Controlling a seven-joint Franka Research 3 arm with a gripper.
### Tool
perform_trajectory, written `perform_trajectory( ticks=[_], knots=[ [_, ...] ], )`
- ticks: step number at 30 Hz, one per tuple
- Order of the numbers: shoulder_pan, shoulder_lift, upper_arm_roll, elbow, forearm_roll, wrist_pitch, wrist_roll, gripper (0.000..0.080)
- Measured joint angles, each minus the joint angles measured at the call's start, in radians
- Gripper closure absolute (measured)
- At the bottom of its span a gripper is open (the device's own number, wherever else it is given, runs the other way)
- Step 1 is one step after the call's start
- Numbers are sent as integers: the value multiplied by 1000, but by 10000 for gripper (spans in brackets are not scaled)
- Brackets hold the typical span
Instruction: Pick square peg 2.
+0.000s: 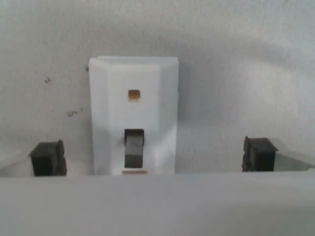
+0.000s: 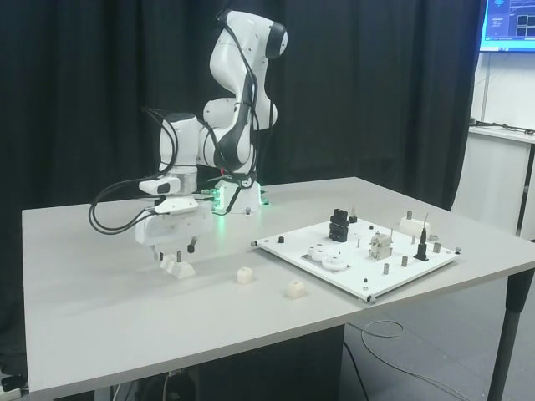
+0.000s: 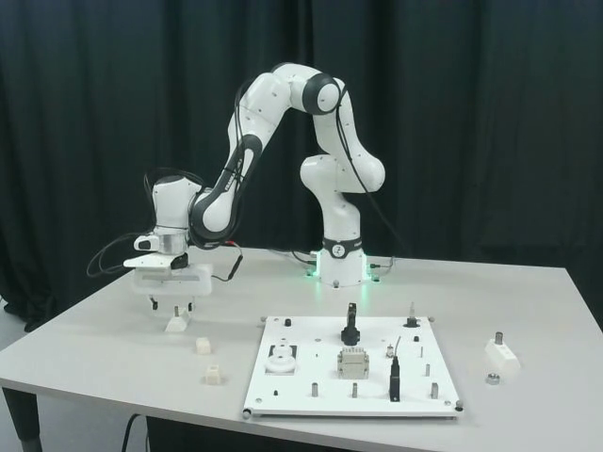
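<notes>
A white holder block (image 1: 133, 113) stands on the grey table directly under my gripper (image 1: 153, 157). A dark grey square peg (image 1: 134, 147) sits upright in one slot of the block, and a second square hole (image 1: 134, 95) beyond it holds nothing. My gripper is open, with its black fingertips (image 1: 47, 158) spread wide on either side of the block and touching nothing. In the first room view the gripper (image 2: 177, 249) hovers just above the block (image 2: 179, 268) at the table's left. The second room view shows the same gripper (image 3: 176, 307) and block (image 3: 177, 323).
Two small white blocks (image 3: 203, 346) (image 3: 213, 376) lie on the table between my gripper and the white task board (image 3: 350, 388). The board carries several small parts and fixtures. Another white block (image 3: 500, 355) lies at the far right. The arm's base (image 3: 340, 264) is lit green.
</notes>
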Motion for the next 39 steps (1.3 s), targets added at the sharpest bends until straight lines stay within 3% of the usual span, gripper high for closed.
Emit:
perform_trajectory(
  ticks=[13,14,19,20,25,26,31,32,39],
  knots=[
    [-1,7,0,-3,1,2,0,3],
    [-1,7,0,-3,2,1,0,284],
    [-1,7,1,-5,20,-3,0,284],
    [-1,7,2,-5,27,-4,0,473],
    [1,7,3,-7,48,-9,0,473],
    [1,7,3,-8,50,-10,0,656],
    [1,6,4,-8,53,-13,0,656],
    [1,5,3,-8,53,-15,0,729],
    [1,-10,-8,-8,53,-35,0,729]
  ],
)
